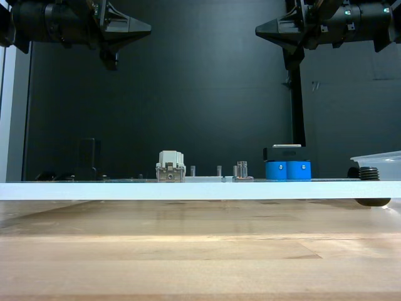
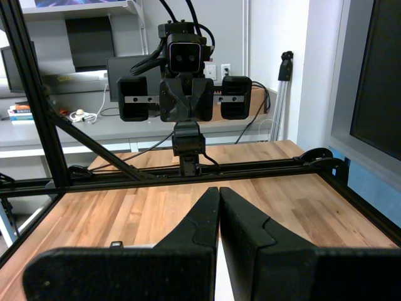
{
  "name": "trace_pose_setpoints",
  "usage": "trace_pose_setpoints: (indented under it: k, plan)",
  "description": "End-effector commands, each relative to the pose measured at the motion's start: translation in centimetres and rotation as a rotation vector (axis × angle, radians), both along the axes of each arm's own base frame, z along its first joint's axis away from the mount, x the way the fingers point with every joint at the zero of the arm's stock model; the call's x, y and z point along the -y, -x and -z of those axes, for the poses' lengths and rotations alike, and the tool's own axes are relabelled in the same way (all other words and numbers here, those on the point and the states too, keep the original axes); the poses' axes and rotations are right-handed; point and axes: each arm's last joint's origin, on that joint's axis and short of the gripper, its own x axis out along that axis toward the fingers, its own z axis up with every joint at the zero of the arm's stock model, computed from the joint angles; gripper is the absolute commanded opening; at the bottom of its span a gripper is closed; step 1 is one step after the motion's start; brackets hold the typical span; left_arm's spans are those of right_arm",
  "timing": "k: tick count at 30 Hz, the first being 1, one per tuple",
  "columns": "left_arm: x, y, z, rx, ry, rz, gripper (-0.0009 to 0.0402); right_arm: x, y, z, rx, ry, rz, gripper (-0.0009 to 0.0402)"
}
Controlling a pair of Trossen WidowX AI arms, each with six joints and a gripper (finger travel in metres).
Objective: Pick the RJ45 connector and install on the taskboard
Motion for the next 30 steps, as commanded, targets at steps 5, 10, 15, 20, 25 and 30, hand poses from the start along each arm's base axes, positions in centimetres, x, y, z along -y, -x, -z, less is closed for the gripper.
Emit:
trace_pose_setpoints:
  k: [5, 10, 15, 20, 25, 30]
  plan:
    - [0.0, 0.0, 0.0, 0.0, 0.0, 0.0, 0.0, -0.1, 0.0, 0.0, 0.001, -0.001, -0.008, 0.0]
    - [0.0, 0.0, 0.0, 0.001, 0.0, 0.0, 0.0, -0.1, 0.0, 0.0, 0.001, -0.005, -0.012, 0.0]
    - [0.0, 0.0, 0.0, 0.0, 0.0, 0.0, 0.0, -0.1, 0.4, -0.2, -0.001, -0.053, -0.011, 0.0]
    - [0.0, 0.0, 0.0, 0.0, 0.0, 0.0, 0.0, -0.2, 1.5, -0.3, -0.071, -0.061, -0.012, 0.0]
    - [0.0, 0.0, 0.0, 0.0, 0.0, 0.0, 0.0, -0.5, 2.8, -1.2, -0.208, -0.065, -0.017, 0.0]
    - [0.0, 0.0, 0.0, 0.0, 0.0, 0.0, 0.0, -1.1, 4.2, -2.5, -0.386, -0.054, -0.047, 0.0]
